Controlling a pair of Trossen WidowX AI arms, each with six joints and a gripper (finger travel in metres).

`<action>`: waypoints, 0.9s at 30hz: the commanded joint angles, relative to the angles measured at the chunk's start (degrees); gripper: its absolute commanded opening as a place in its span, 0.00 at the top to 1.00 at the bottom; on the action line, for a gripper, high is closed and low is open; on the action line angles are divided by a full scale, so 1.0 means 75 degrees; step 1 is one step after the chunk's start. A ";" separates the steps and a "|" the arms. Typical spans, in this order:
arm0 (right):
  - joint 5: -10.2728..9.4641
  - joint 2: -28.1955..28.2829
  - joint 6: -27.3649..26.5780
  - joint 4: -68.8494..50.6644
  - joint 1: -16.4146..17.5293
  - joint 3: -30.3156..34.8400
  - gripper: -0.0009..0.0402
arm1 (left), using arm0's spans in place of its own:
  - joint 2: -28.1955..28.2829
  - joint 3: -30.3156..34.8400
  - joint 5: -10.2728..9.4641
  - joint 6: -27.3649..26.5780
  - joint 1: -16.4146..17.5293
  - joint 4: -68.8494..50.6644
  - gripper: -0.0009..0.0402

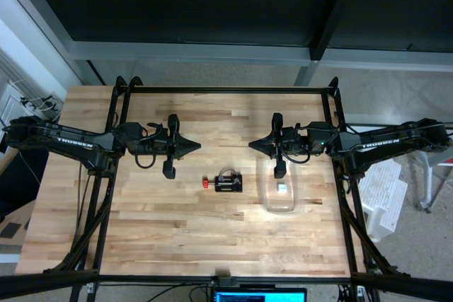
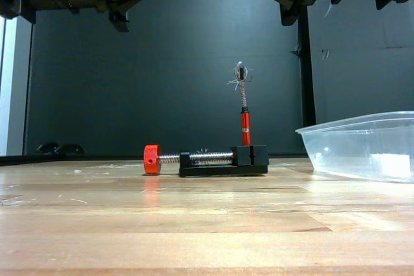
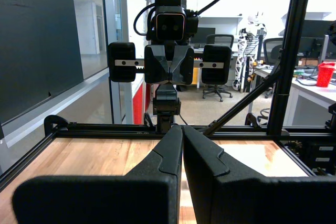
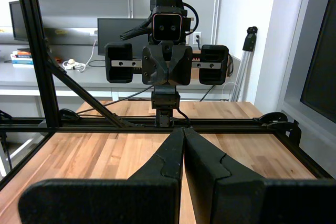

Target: Remove the RCA connector from the receptacle and place in the container

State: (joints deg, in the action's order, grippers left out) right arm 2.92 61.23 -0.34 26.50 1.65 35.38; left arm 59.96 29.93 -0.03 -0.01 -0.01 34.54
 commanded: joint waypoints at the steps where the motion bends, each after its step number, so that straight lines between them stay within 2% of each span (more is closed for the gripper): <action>1: 0.0003 0.0000 0.0000 0.0003 0.0000 0.0000 0.98 | 0.0006 0.0003 0.0000 0.0000 0.0000 0.0000 0.98; 12: 0.0000 0.0000 0.0015 0.0003 0.0000 0.0003 0.98 | 0.0003 0.0003 0.0000 0.0000 0.0000 0.0000 0.98; 13: -0.0055 0.0000 0.0099 -0.0012 0.0003 0.0017 0.98 | 0.0006 0.0003 0.0000 0.0000 0.0003 0.0000 0.98; 15: -0.0440 0.0000 0.0312 -0.0105 0.0000 0.0125 0.98 | 0.0006 0.0003 0.0000 0.0003 0.0000 0.0000 0.98; 16: -0.0469 0.0003 0.0332 -0.0335 0.0003 0.0221 0.98 | 0.0006 0.0003 0.0000 0.0000 0.0000 0.0000 0.98; 22: -0.0379 0.0274 0.0396 -0.3681 0.0052 0.1445 0.98 | 0.0006 0.0003 0.0000 0.0000 0.0000 0.0003 0.98; 27: -0.0326 0.0968 0.0463 -0.5986 0.0245 0.2556 0.98 | 0.0006 0.0003 0.0000 0.0000 0.0000 0.0000 0.98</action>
State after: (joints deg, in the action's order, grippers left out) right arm 0.36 67.05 3.14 -14.66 3.01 52.62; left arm 59.99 29.93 -0.05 -0.01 -0.01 34.54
